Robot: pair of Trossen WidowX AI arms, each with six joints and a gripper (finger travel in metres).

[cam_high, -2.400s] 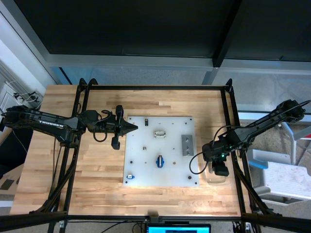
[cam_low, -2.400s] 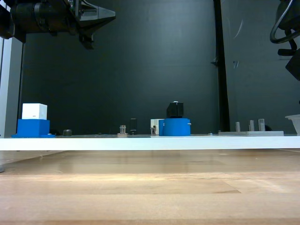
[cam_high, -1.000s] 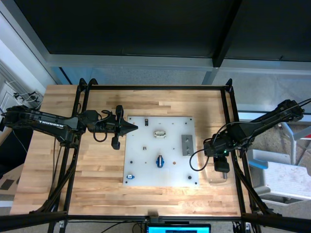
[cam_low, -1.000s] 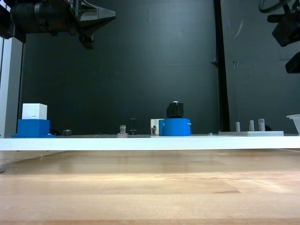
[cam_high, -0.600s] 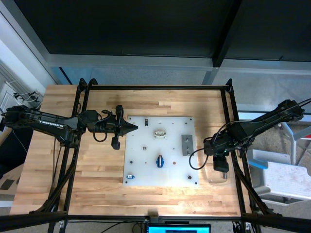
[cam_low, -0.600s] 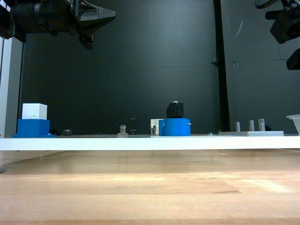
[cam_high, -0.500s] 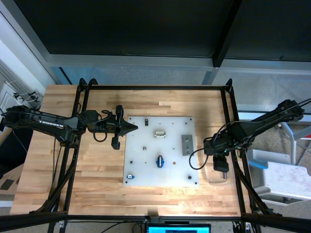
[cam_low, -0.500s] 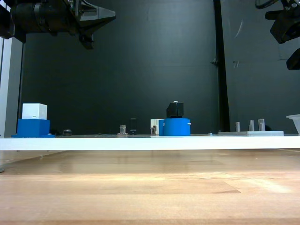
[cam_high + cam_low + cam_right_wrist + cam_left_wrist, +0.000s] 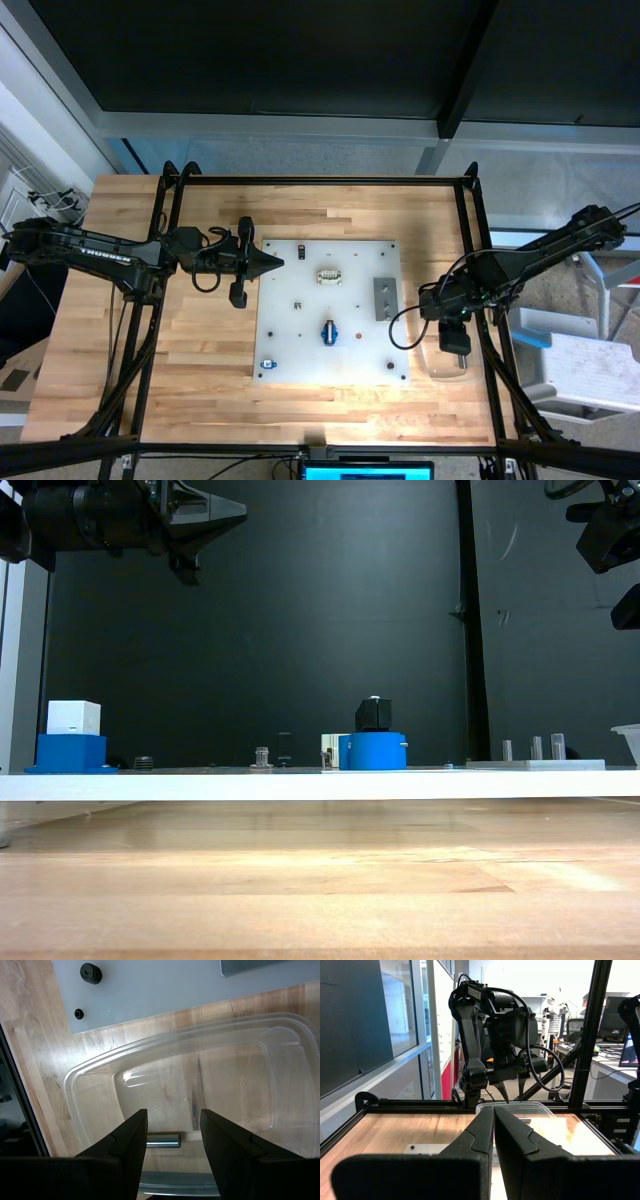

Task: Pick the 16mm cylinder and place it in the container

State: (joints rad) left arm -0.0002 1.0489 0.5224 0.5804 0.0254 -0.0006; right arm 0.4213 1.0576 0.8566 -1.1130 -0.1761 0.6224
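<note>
The 16mm cylinder (image 9: pixel 163 1140), a short grey metal peg, lies on its side on the floor of the clear container (image 9: pixel 100 1072), close to one long wall. My right gripper (image 9: pixel 172 1113) hangs open above it, its fingers straddling the peg without touching it. From above, the right gripper (image 9: pixel 455 345) is over the container (image 9: pixel 432 367), which sits right of the white board. My left gripper (image 9: pixel 268 262) is shut and empty, held high at the board's left edge; it also shows as the left gripper (image 9: pixel 493 1110) and the left gripper (image 9: pixel 225 518).
The white board (image 9: pixel 290 345) carries a blue upright part (image 9: pixel 328 332), a grey block (image 9: pixel 384 298) with pegs, a white connector (image 9: pixel 329 275) and a blue-and-white block (image 9: pixel 266 365). A black frame (image 9: pixel 470 215) rings the table.
The right gripper has risen from down at the container to well above it, staying open. Over the last half second nothing visibly moves. The left arm is still.
</note>
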